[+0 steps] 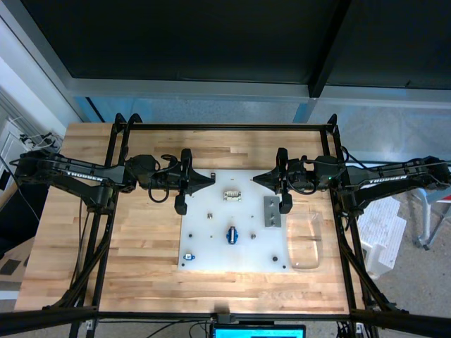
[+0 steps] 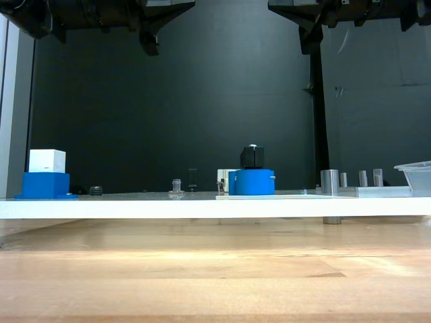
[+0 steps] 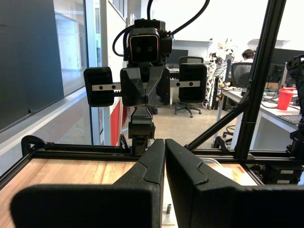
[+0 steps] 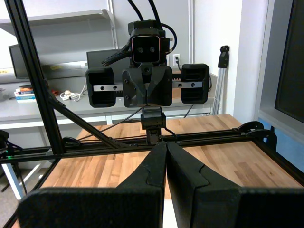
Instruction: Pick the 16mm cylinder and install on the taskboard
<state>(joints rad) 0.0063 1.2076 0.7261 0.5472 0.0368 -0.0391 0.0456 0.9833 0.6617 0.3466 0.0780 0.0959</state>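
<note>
The 16mm cylinder (image 1: 252, 236) stands upright on the taskboard (image 1: 201, 238), between its one blue fitting (image 1: 231, 236) and its one grey block (image 1: 272, 211). My two grippers hang high over the board's far edge, tips facing each other. My left gripper (image 1: 210, 177) and right gripper (image 1: 256, 178) are both clenched, holding nothing.

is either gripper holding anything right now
No, the left gripper and the right gripper face each other high above the taskboard, fingers pressed together with nothing between them.
</note>
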